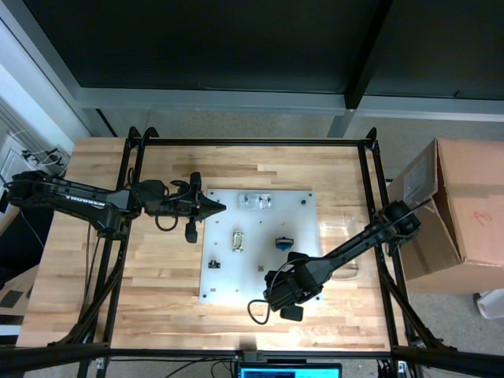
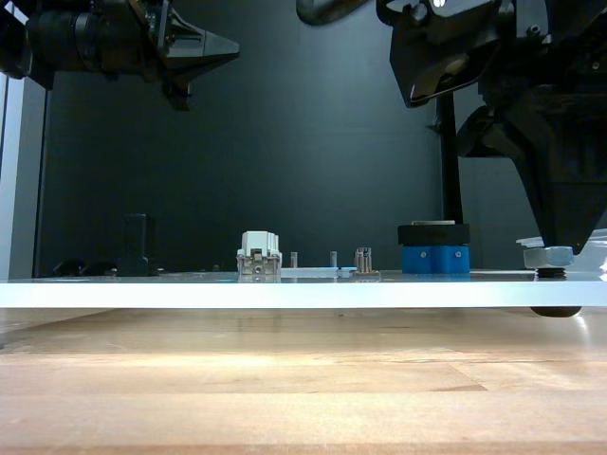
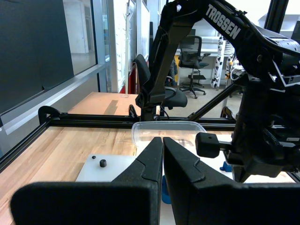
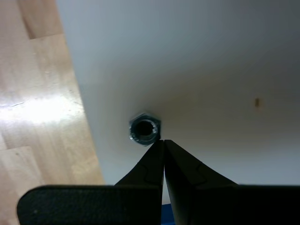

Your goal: Pick the M12 nut and place it on its threads and fasten

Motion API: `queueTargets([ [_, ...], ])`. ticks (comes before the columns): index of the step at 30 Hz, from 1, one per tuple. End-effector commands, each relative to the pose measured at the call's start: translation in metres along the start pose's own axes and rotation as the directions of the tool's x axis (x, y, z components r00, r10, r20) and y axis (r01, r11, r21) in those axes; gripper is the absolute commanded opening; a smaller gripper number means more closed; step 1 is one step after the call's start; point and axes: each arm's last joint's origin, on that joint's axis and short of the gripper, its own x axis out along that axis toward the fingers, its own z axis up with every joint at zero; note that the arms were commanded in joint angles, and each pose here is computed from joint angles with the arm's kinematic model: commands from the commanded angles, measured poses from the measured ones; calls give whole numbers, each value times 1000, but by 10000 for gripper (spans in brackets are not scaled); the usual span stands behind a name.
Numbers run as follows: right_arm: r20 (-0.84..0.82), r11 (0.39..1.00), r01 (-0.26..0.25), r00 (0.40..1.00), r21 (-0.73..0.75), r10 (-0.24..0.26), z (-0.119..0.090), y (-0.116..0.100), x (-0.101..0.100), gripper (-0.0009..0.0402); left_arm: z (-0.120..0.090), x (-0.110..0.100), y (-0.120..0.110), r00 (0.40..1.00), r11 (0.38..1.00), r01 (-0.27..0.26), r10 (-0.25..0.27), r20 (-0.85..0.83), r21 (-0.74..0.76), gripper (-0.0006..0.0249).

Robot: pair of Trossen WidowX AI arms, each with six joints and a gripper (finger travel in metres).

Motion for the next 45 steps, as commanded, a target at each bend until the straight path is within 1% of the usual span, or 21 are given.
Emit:
queueTargets([
  [1, -62, 991, -127, 990, -35, 125, 0, 5, 1, 0, 0, 0, 0, 1000, 1000, 0, 0, 1, 0, 0],
  [2, -93, 984, -171, 982, -59, 165, -1, 7, 0, 0, 0, 0, 0, 1000, 1000, 0, 0, 0, 0, 0],
  [3, -118, 977, -199, 975, -79, 189, -2, 7, 0, 0, 0, 0, 0, 1000, 1000, 0, 0, 1, 0, 0],
  [4, -132, 975, -204, 973, -89, 191, -3, 7, 0, 0, 0, 0, 0, 1000, 1000, 0, 0, 0, 0, 0],
  [6, -135, 980, -176, 977, -93, 163, -5, 5, -2, 0, 0, 0, 0, 1000, 1000, 0, 0, 0, 0, 0],
  [11, -78, 993, -71, 995, -93, 64, -5, 0, -4, 0, 0, 0, 0, 1000, 1000, 0, 0, 0, 0, 0],
  [15, -13, 998, 29, 999, -50, -30, -4, -4, -6, 0, 0, 0, 0, 1000, 1000, 0, 0, 1, 0, 0],
  [17, 12, 998, 60, 998, -36, -59, -3, -4, -5, 0, 0, 0, 0, 1000, 1000, 0, 0, 1, 0, 0],
  [25, 36, 999, 42, 999, -30, -41, -3, -2, 0, 0, 0, 0, 0, 1000, 1000, 0, 0, 1, 0, 0],
  [27, 26, 999, 16, 1000, -31, -16, -4, -1, 2, 0, 0, 0, 0, 1000, 1000, 0, 0, 1, 0, 0],
  [28, 6, 999, -28, 1000, -39, 29, -4, 0, 3, 0, 0, 0, 0, 1000, 1000, 0, 0, 1, 0, 0],
  [29, -29, 993, -98, 995, -62, 96, -5, 3, 4, 0, 0, 0, 0, 1000, 1000, 0, 0, 1, 0, 0],
  [30, -77, 979, -183, 981, -92, 176, -6, 6, 4, 0, 0, 0, 0, 1000, 1000, 0, 0, 1, 0, 0],
  [31, -115, 963, -243, 966, -115, 230, -7, 7, 4, 0, 0, 0, 0, 1000, 1000, 0, 0, 1, 0, 0],
  [32, -137, 956, -265, 959, -125, 248, -8, 8, 4, 0, 0, 0, 0, 1000, 1000, 0, 0, 1, 0, 0],
  [33, -145, 958, -258, 960, -124, 240, -9, 8, 4, 0, 0, 0, 0, 1000, 1000, 0, 0, 1, 0, 0],
  [34, -139, 965, -231, 967, -124, 214, -9, 6, 3, 0, 0, 0, 0, 1000, 1000, 0, 0, 0, 0, 0],
  [36, -111, 979, -159, 983, -127, 145, -9, 3, 0, 0, 0, 0, 0, 1000, 1000, 0, 0, 1, 0, 0],
  [39, -64, 988, -73, 996, -133, 65, -8, 1, -4, 0, 0, 0, 0, 1000, 1000, 0, 0, 0, 0, 0],
  [42, -7, 991, -6, 1000, -131, 5, -6, -1, -9, 0, 0, 0, 0, 1000, 1000, 0, 0, 1, 0, 0],
  [45, 40, 993, 50, 998, -110, -46, -5, -3, -10, 0, 0, 0, 0, 1000, 1000, 0, 0, 1, 0, 0],
])
